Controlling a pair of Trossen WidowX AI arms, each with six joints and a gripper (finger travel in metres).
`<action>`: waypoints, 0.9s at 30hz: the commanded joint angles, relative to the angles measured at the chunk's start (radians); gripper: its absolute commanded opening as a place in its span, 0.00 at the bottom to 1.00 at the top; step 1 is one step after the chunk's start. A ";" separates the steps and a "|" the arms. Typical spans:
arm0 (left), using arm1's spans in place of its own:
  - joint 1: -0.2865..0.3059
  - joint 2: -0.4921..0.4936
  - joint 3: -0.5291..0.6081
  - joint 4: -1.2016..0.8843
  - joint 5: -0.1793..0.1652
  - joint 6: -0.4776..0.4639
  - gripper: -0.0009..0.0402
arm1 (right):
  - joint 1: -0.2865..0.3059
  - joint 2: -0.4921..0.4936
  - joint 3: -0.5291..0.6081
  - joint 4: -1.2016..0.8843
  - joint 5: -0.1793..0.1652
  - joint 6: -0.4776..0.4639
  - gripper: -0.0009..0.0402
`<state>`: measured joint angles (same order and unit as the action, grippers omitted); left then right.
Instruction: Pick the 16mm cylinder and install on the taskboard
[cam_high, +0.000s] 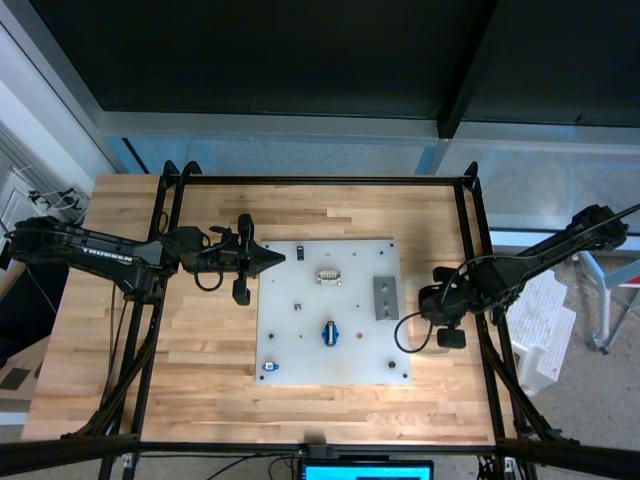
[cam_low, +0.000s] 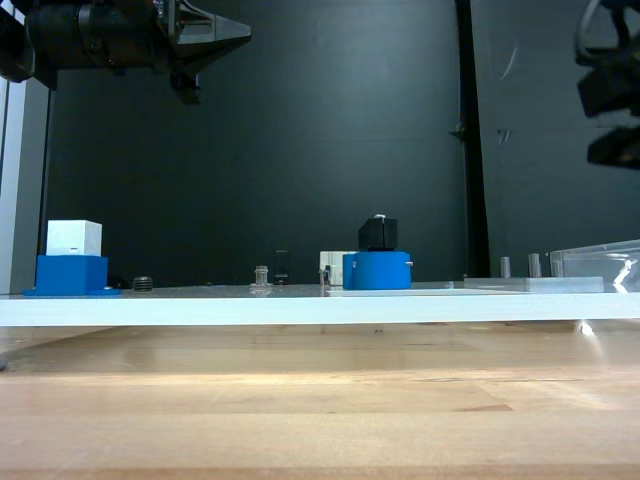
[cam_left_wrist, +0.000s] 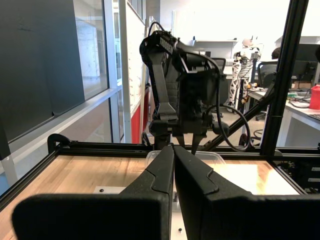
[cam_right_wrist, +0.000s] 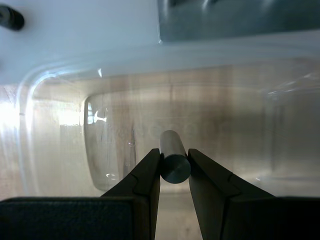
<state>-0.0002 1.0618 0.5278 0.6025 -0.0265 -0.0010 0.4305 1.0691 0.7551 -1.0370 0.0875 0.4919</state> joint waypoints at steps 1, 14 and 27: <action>0.000 0.000 0.000 0.000 0.000 0.000 0.02 | -0.027 0.045 0.084 -0.042 0.002 -0.011 0.05; 0.000 0.000 0.000 0.000 0.000 0.000 0.02 | -0.097 0.290 0.299 -0.048 0.001 -0.055 0.05; 0.000 0.000 0.000 0.000 0.000 0.000 0.02 | -0.100 0.489 0.450 -0.017 0.001 -0.059 0.05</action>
<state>-0.0002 1.0618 0.5282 0.6029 -0.0265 -0.0010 0.3305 1.5440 1.1957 -1.0615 0.0887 0.4316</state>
